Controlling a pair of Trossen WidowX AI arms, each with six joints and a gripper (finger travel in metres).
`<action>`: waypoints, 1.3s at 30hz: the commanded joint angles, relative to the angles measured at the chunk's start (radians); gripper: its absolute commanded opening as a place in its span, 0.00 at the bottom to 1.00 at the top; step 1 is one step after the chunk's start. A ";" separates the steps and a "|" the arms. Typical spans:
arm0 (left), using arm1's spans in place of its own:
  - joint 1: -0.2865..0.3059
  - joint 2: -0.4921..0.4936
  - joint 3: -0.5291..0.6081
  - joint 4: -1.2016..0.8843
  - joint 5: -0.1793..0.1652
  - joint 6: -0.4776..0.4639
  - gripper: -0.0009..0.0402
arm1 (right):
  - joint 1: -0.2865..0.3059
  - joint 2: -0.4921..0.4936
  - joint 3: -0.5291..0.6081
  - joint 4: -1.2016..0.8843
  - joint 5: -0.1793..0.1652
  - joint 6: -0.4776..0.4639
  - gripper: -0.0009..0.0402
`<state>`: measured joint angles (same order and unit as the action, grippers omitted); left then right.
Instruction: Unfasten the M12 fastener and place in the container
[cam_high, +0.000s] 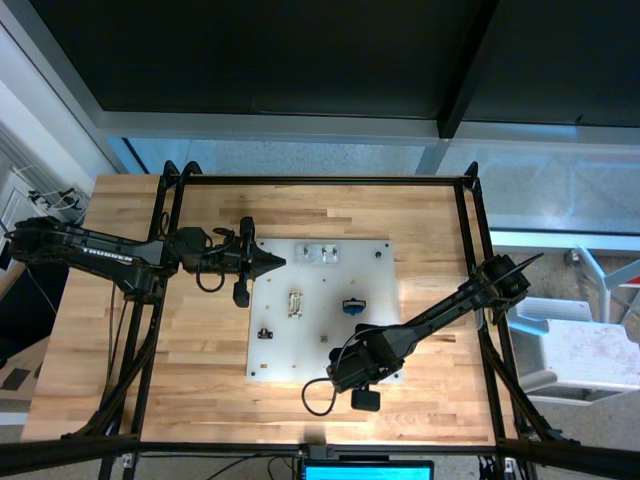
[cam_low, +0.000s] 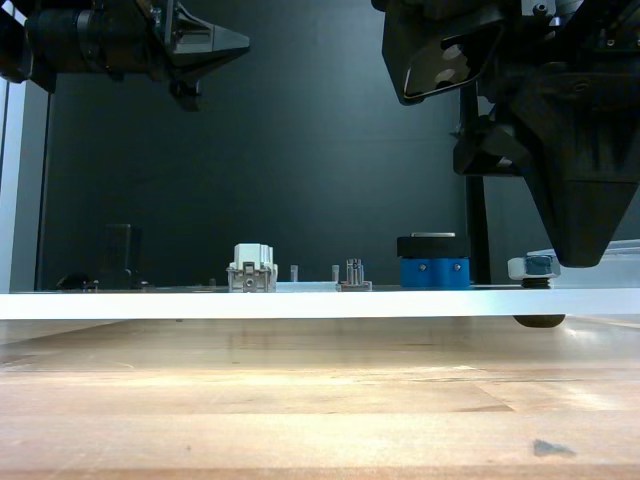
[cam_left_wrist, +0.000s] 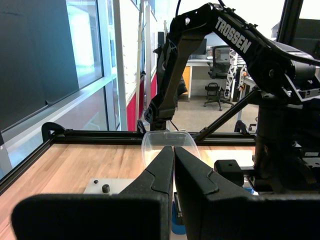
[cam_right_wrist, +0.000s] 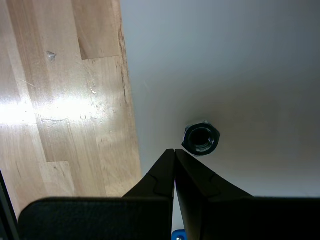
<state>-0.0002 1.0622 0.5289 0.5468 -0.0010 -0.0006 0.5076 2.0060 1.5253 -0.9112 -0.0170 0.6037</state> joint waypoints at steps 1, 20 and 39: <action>0.000 0.000 0.000 0.000 0.000 0.000 0.02 | 0.001 0.000 0.002 -0.060 0.101 0.017 0.02; 0.000 0.000 0.000 0.001 0.000 0.000 0.02 | 0.003 -0.014 0.053 -0.122 -0.010 0.113 0.02; 0.000 0.000 0.000 0.000 0.000 0.000 0.02 | -0.004 0.006 0.020 -0.011 0.000 0.067 0.02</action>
<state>-0.0002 1.0618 0.5293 0.5472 -0.0010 -0.0006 0.5034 2.0102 1.5463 -0.9241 -0.0174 0.6727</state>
